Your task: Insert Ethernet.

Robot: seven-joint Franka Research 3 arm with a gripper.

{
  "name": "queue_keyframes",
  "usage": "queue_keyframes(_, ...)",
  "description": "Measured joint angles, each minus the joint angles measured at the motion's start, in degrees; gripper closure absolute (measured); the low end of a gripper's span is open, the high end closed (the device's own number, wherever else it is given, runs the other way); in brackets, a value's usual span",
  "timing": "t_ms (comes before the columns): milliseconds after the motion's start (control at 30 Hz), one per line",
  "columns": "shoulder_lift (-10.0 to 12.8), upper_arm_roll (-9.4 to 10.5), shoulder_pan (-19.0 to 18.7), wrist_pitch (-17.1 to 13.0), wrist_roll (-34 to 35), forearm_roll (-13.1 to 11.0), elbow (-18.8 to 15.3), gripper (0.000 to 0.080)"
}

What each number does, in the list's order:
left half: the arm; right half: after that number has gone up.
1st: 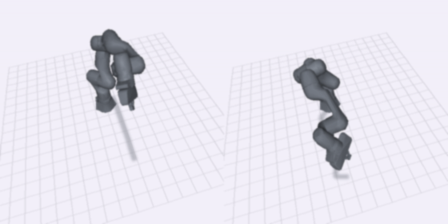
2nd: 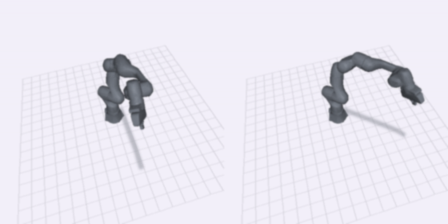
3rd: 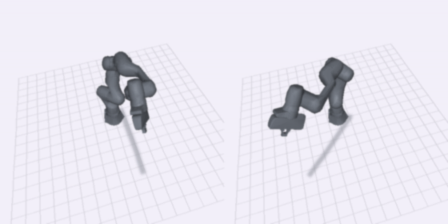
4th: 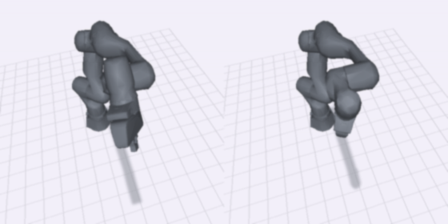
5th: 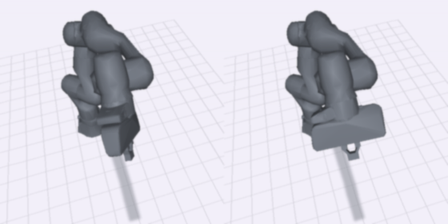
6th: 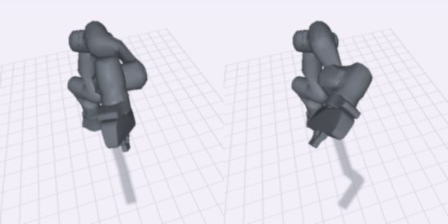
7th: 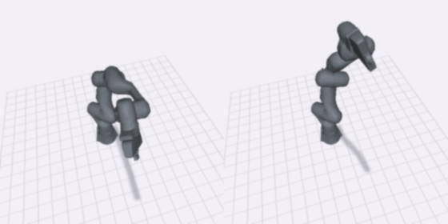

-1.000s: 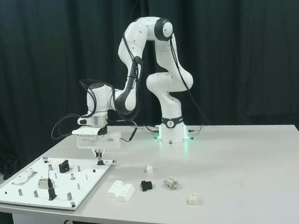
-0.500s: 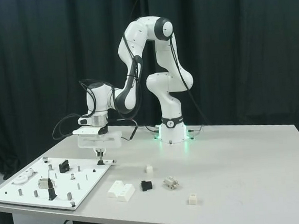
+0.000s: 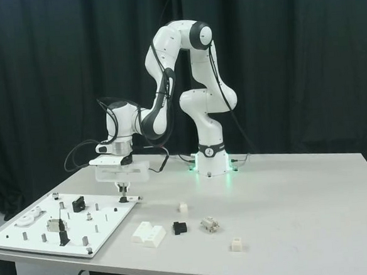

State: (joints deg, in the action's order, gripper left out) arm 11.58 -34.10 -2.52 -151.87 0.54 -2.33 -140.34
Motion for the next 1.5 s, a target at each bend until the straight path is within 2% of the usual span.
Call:
queue_keyframes(533,0.83,-0.1,0.0,-1.69,0.0,-1.95,0.2,0.0704)
queue_keyframes(1500,0.82,-0.06,0.0,-0.88,0.0,-2.29,0.32,0.0704)
